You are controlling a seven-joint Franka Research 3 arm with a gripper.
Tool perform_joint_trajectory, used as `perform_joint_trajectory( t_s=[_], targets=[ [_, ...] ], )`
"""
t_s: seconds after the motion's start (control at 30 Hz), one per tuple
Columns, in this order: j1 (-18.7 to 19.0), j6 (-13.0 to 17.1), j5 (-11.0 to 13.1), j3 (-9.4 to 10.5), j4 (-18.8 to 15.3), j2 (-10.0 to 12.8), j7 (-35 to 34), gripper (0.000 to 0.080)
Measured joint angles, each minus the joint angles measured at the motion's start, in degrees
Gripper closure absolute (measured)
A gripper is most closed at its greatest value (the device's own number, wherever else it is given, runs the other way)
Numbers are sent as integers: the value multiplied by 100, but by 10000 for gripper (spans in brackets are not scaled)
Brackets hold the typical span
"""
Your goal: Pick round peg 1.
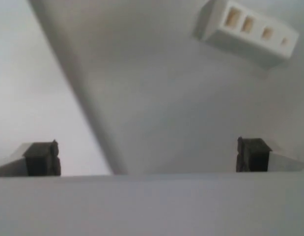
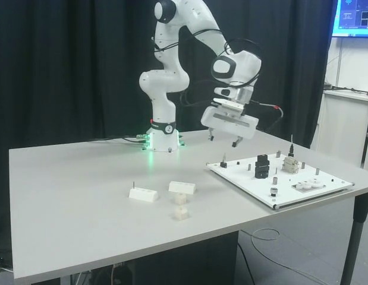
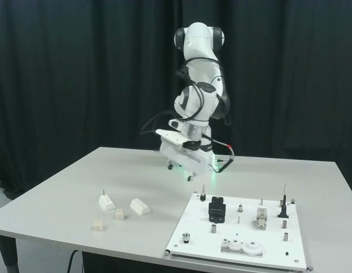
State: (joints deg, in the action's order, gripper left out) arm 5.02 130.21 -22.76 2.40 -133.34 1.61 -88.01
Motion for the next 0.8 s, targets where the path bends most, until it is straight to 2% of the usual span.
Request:
perform_joint_trajectory(
  t_s=[0.13, 0.43, 0.6, 0.8],
  targets=[
    [-242, 0, -27, -4, -9, 0, 624, 3],
    [-787, 22, -27, -80, -26, 0, 1514, 3],
    [-1024, 113, -27, -251, -56, 0, 2134, 3],
    [-1202, 390, -28, -602, -142, 5, 3204, 3]
  ],
)
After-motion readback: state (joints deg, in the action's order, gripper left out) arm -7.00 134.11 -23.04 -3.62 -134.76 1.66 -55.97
